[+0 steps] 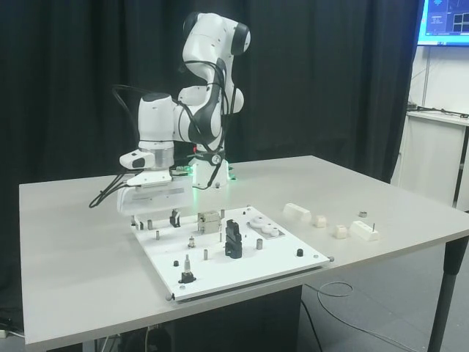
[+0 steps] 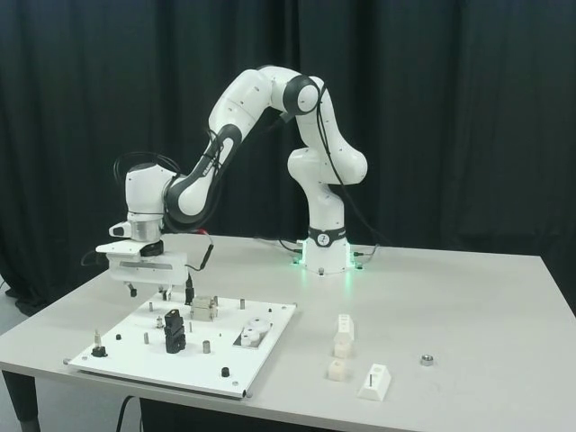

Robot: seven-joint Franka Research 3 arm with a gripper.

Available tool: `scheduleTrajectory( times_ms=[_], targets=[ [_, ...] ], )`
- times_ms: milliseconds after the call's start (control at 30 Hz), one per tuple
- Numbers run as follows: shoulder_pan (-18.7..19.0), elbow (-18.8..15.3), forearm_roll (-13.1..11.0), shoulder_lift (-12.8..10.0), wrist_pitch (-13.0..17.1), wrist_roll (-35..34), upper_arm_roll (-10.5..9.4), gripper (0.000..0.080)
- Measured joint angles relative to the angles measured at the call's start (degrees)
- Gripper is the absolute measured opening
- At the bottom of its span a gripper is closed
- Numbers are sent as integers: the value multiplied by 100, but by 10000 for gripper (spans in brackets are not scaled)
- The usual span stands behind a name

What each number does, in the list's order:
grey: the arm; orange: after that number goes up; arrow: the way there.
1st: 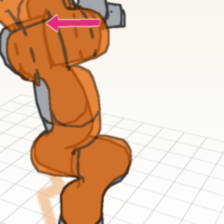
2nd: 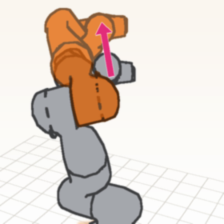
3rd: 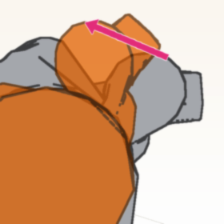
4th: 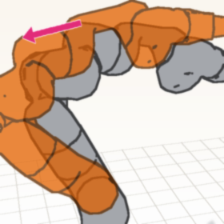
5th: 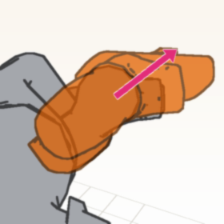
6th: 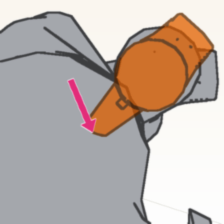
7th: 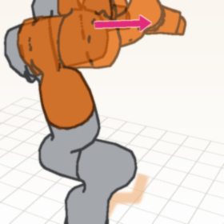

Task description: Pick round peg 1.

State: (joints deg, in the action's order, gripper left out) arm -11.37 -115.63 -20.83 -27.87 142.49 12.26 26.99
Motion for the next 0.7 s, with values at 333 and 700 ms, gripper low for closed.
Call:
scheduleTrajectory(
  times_ms=[333,700],
  targets=[
    [0,24,0,89,-1,-14,13,799],
    [12,27,0,180,-7,-50,12,800]
  ],
)
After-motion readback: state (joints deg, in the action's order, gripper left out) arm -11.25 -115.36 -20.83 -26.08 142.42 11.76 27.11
